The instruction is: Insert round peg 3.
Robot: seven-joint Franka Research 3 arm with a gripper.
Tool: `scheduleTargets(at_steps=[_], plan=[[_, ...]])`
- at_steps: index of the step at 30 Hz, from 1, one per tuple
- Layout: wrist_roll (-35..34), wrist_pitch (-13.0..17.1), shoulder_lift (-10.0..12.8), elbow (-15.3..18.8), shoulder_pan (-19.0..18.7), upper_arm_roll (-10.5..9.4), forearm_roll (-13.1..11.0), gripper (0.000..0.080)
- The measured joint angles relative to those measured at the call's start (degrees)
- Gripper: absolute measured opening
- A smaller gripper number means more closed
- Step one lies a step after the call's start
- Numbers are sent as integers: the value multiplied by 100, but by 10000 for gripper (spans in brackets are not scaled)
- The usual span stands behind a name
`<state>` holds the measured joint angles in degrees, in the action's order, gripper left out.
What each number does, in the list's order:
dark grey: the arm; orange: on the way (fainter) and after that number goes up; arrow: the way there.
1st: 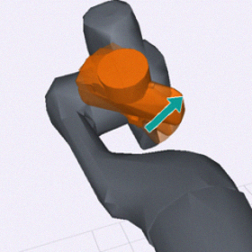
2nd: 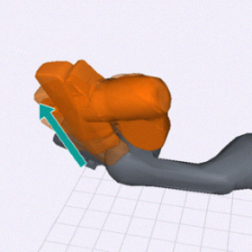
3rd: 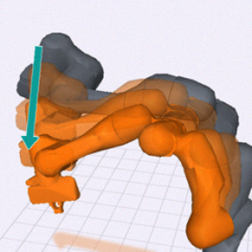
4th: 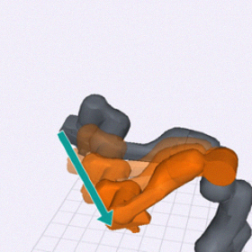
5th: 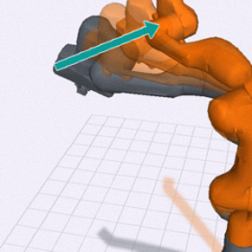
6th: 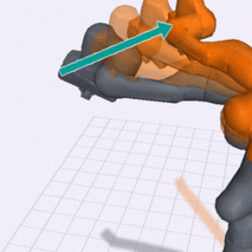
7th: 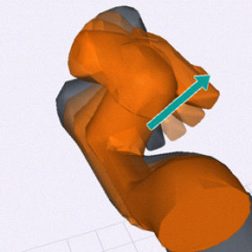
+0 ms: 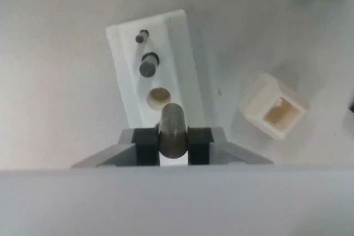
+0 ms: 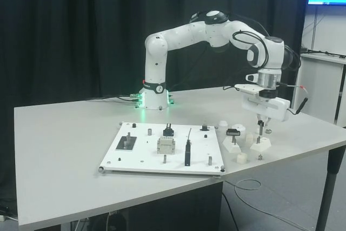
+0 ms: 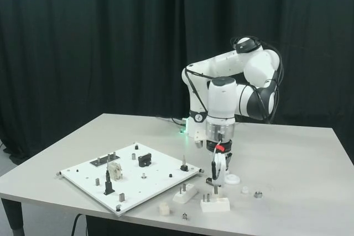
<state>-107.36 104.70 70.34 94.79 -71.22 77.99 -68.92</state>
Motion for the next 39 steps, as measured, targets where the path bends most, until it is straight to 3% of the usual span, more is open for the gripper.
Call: scheduleTargets(at_steps=[8,39], plan=[[-7,-178,-1,-46,-8,120,0,105],[-65,-172,23,-77,-8,121,64,105]])
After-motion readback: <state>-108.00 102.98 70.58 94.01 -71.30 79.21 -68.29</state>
